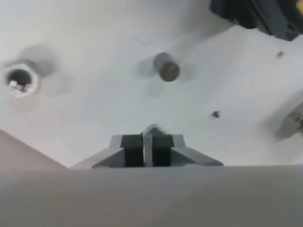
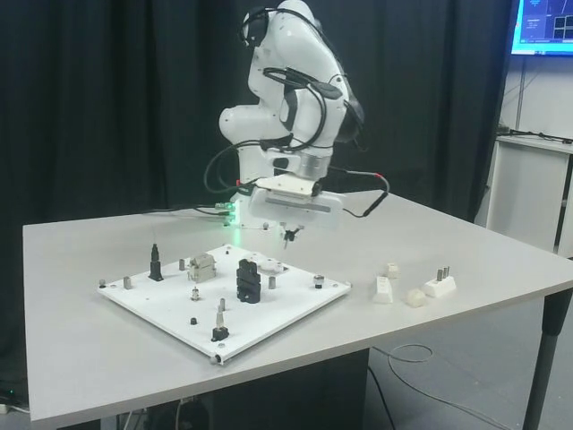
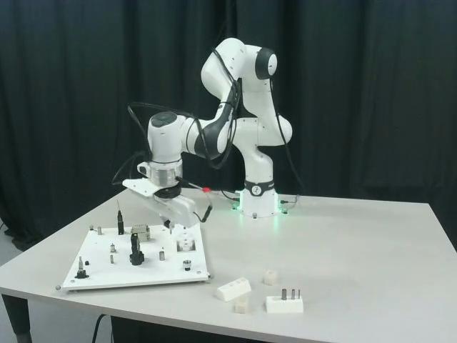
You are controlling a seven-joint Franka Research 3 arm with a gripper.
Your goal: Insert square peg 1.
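Square peg 1 (image 1: pixel 150 137) sits pinched between my fingertips in the wrist view, my gripper (image 1: pixel 147 150) closed on it above the white board (image 1: pixel 94 109), near a short cylinder (image 1: pixel 166 66). From the first room view, my gripper (image 2: pixel 287 235) hangs over the board's (image 2: pixel 295 305) far edge. From the second, it (image 3: pixel 171 223) hovers just above a white block (image 3: pixel 187 244) on the board.

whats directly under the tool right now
The tool, shut on a small peg, hangs above the white board. Bare board lies below it, with a short grey post nearby. The wrist housing hides the board nearer the camera.
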